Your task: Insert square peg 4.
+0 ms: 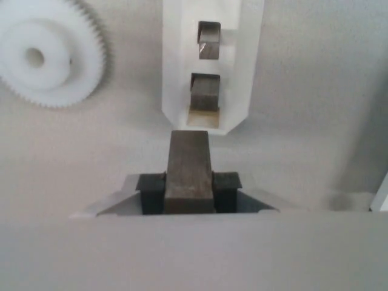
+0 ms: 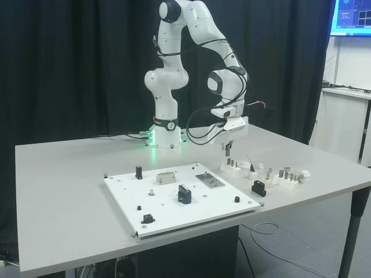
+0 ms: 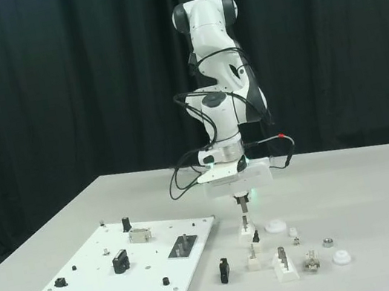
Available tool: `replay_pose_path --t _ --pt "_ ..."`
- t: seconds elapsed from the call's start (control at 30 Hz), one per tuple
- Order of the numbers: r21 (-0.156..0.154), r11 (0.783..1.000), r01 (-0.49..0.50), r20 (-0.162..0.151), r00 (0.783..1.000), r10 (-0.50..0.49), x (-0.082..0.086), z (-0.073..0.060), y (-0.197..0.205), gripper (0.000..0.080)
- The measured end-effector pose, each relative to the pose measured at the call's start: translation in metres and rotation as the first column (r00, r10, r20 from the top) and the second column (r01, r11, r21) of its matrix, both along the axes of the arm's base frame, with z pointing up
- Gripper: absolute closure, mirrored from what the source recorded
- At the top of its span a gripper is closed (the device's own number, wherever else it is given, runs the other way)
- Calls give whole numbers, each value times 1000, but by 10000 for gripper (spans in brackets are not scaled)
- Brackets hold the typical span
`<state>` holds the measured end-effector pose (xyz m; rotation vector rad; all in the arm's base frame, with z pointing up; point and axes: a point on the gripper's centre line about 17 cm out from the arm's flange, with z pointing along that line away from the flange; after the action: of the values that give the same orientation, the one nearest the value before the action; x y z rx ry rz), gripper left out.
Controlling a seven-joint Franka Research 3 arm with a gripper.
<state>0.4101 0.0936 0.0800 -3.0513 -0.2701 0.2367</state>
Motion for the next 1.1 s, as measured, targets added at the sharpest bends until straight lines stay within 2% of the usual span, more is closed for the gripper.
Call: replay_pose_path --t 1.1 --pt "-5 1000 -4 5 1000 4 1 3 -1 648"
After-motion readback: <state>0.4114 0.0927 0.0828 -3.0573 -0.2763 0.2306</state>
